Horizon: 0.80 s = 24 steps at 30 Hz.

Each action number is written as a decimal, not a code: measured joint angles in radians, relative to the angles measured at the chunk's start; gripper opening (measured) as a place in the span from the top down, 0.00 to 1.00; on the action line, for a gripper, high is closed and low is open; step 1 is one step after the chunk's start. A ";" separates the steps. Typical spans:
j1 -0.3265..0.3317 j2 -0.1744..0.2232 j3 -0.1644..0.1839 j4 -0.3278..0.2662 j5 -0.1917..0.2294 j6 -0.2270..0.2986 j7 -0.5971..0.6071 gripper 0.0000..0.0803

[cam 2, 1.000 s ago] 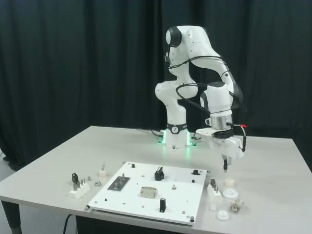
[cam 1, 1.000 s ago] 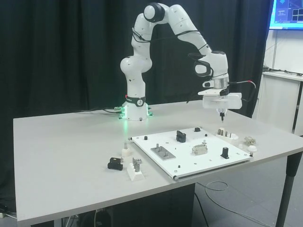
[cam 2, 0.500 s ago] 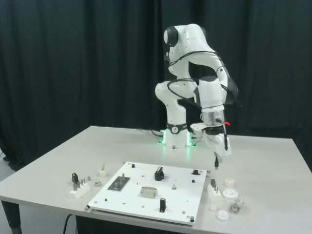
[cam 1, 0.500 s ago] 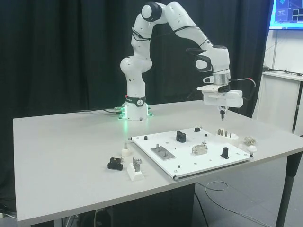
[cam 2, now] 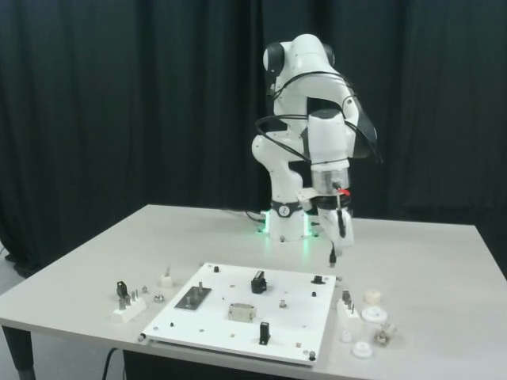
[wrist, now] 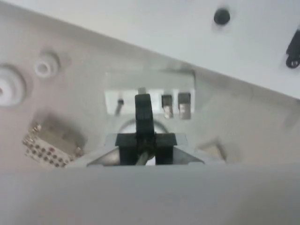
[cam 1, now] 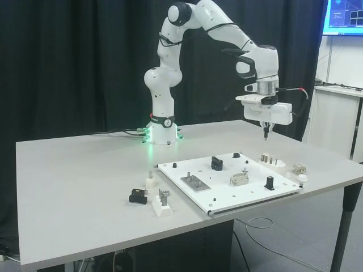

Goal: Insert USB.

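1. Your first room view stands off one long side of the grey table (cam 1: 79,170), about table height, far back; the arm's base (cam 1: 160,127) sits at the far edge.
2. Your second room view looks from another side, a bit higher, equally far, facing the black curtain (cam 2: 119,103).
3. Both share the whole arm, the table and the white board (cam 1: 227,181) (cam 2: 245,313).
4. Your wrist view looks straight down, close, over the small white block (wrist: 150,96) off the board; both room views show it too.
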 joint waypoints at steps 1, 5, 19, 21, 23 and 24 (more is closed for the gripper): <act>0.000 0.003 -0.006 0.009 -0.002 -0.010 0.003 0.91; 0.000 0.016 -0.027 0.043 -0.005 -0.036 0.009 0.91; 0.005 0.084 -0.095 0.153 -0.002 -0.114 0.046 0.91; 0.009 0.095 -0.106 0.168 -0.002 -0.124 0.046 0.91; 0.014 0.105 -0.119 0.183 -0.002 -0.135 0.046 0.91; 0.017 0.111 -0.125 0.191 -0.002 -0.141 0.042 0.91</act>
